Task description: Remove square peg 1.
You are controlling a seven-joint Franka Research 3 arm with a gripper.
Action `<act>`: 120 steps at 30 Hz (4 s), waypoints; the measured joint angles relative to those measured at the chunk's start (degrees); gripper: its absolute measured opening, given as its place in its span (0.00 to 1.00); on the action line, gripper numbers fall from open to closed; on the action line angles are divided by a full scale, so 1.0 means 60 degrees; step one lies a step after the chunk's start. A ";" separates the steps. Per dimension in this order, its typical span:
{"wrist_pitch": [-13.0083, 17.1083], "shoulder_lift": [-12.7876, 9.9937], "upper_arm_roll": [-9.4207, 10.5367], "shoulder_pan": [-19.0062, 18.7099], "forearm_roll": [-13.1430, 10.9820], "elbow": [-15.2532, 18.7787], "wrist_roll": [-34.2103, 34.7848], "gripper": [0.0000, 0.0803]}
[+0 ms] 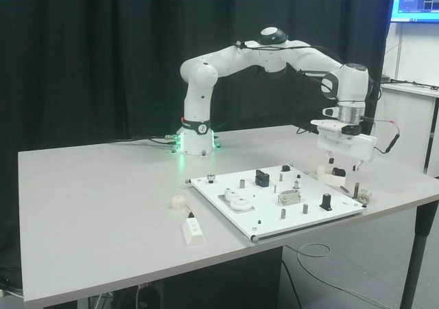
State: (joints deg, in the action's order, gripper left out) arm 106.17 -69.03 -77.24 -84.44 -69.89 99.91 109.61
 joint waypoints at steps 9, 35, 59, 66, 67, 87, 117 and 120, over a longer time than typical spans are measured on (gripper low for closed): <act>0.0000 0.0000 -0.0075 0.0000 0.0120 0.0000 0.0002 1.00; 0.0022 0.0000 -0.0201 0.0031 0.0212 0.0000 -0.0005 1.00; 0.0027 0.0000 -0.0224 0.0140 0.0354 0.0000 -0.0272 1.00; 0.0028 0.0000 -0.0243 0.0140 0.0401 0.0000 -0.0410 1.00; 0.0028 0.0000 -0.0250 0.0140 0.0413 0.0000 -0.0431 1.00; -0.0094 0.0000 -0.0503 0.0223 0.1002 0.0181 -0.2202 1.00; -0.0568 0.0005 -0.1678 0.0261 0.1098 0.2313 -0.9151 1.00; -0.0503 0.0006 -0.1793 0.0282 0.1062 0.2537 -0.9437 1.00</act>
State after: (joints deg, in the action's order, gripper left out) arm 103.15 -69.00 -88.00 -82.75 -63.51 115.13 52.98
